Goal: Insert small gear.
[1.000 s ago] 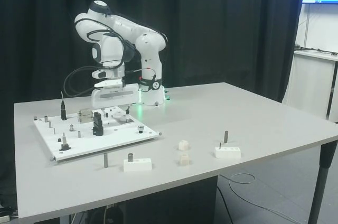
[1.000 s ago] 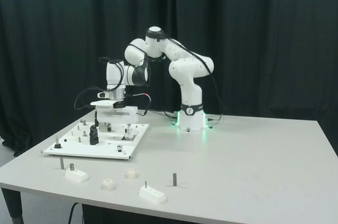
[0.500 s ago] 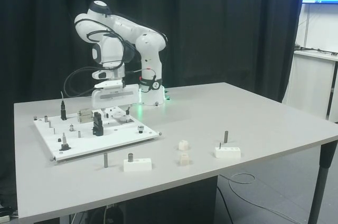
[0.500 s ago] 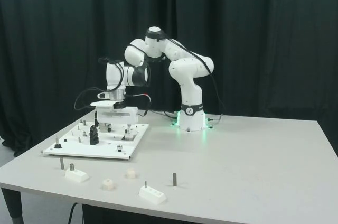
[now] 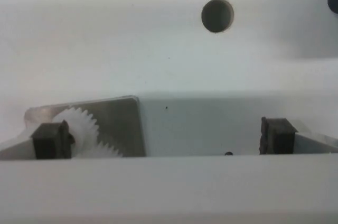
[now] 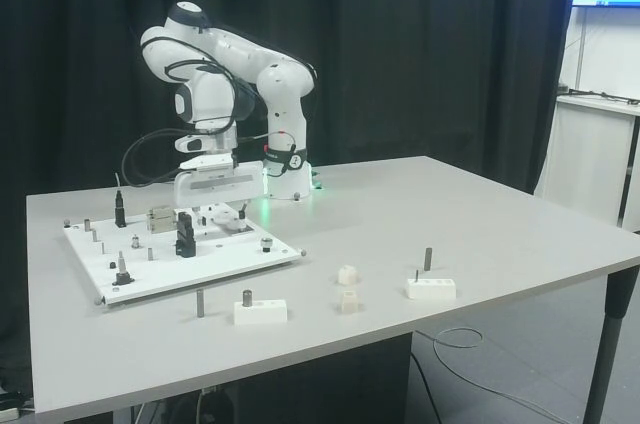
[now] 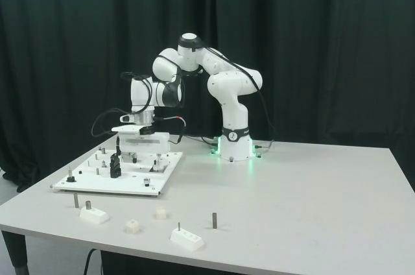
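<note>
In the wrist view a white toothed gear (image 5: 80, 124) lies on a grey metal plate (image 5: 120, 123) set in the white assembly board (image 5: 158, 60). The teeth of a second white gear (image 5: 107, 151) mesh with it. My gripper (image 5: 163, 137) hangs open just above the board, with nothing between its black fingertips (image 5: 277, 135). One fingertip stands right beside the gear. From the room views the gripper (image 6: 213, 204) (image 7: 138, 148) hovers over the far part of the board (image 6: 215, 259).
A round hole (image 5: 217, 15) opens in the board beyond the gripper. A black fixture (image 6: 185, 234) and several short pegs stand on the board. Loose white blocks (image 6: 260, 312) (image 6: 431, 289), two small white pieces (image 6: 347, 274) and grey pins lie on the grey table (image 6: 480, 214).
The hand has risen slightly above the board. Nothing else has moved.
</note>
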Motion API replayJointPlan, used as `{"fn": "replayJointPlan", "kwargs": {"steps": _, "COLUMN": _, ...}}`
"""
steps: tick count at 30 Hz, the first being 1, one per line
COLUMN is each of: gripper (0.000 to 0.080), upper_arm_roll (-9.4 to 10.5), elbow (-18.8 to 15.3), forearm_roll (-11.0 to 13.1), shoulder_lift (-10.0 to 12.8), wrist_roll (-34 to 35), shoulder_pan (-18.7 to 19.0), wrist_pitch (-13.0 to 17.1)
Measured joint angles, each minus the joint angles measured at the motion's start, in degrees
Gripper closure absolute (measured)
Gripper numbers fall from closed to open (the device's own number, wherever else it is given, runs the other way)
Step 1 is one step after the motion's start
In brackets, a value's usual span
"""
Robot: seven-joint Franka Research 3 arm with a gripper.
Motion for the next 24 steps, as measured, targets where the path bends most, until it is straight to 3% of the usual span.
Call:
{"fn": "replayJointPlan", "kwargs": {"steps": 17, "gripper": 0.0003, "upper_arm_roll": 0.10, "elbow": -0.18, "forearm_roll": 0.00, "shoulder_lift": -0.06, "wrist_roll": -0.83, "shoulder_pan": 0.00, "wrist_pitch": 0.08}}
{"fn": "replayJointPlan", "kwargs": {"steps": 24, "gripper": 0.0003, "upper_arm_roll": 1.17, "elbow": -1.13, "forearm_roll": 0.12, "shoulder_lift": -0.06, "wrist_roll": -1.00, "shoulder_pan": 0.10, "wrist_pitch": -0.83}}
